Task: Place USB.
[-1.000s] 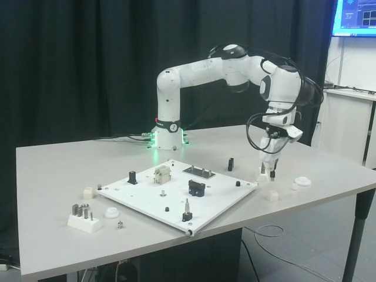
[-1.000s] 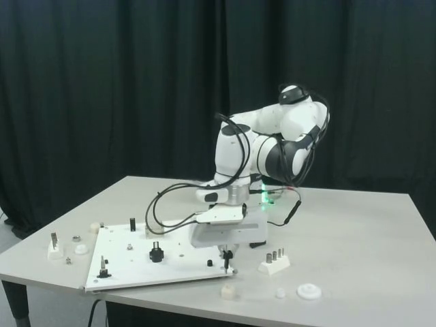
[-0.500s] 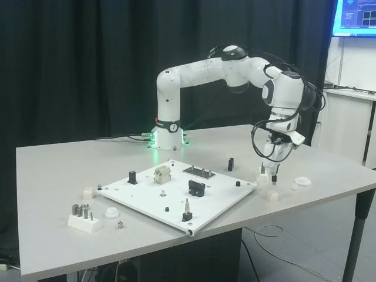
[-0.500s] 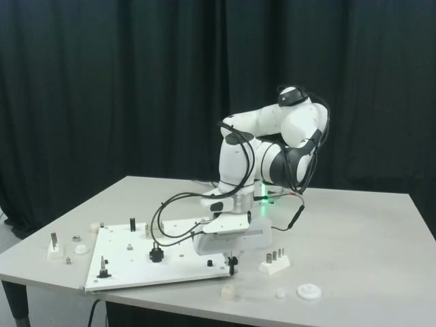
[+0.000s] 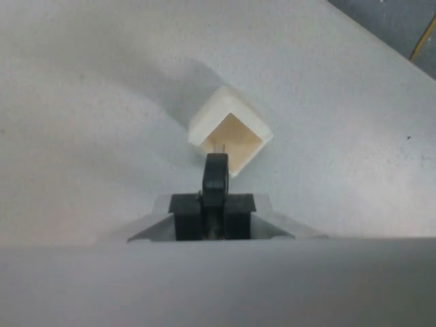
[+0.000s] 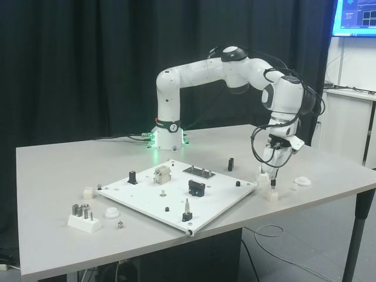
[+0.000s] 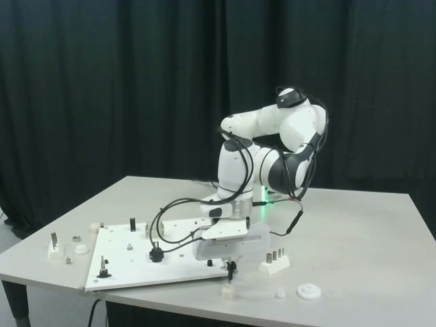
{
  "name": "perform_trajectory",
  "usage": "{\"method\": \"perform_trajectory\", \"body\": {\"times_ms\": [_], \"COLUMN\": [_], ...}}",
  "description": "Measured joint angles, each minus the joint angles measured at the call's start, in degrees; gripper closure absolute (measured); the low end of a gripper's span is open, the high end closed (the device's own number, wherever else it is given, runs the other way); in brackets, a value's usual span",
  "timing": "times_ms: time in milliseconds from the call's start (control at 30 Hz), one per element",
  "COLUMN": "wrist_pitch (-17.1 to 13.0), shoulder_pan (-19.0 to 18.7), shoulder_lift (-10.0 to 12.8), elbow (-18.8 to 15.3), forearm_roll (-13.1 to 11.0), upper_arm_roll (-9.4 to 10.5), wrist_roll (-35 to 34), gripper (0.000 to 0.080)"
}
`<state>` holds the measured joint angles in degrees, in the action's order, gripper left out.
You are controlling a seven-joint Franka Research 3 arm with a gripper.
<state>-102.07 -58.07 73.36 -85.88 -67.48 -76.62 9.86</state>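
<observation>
The gripper (image 5: 215, 204) is clamped on the small black USB plug (image 5: 216, 176), which hangs just above the small white square holder (image 5: 229, 131) near the grey table's (image 6: 53, 170) edge — lower it straight, centred over the cavity.

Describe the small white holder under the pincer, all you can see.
The white holder is a small square block, plastic by its look, with an open hollow top. It sits on the grey table beside the white board's corner, standing alone. The pincer hangs right above it, shut on the black USB plug, whose tip points into the hollow. Whether they touch cannot be told.
</observation>
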Motion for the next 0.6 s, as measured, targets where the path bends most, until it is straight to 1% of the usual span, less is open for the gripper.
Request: {"method": "perform_trajectory", "body": {"times_ms": [600], "wrist_pitch": [-1.64], "shoulder_pan": [0.68], "shoulder_lift": [0.0], "elbow": [0.05], "forearm_roll": [-0.03], "upper_arm_roll": [1.41], "wrist_roll": [-0.89], "gripper": [0.0738]}}
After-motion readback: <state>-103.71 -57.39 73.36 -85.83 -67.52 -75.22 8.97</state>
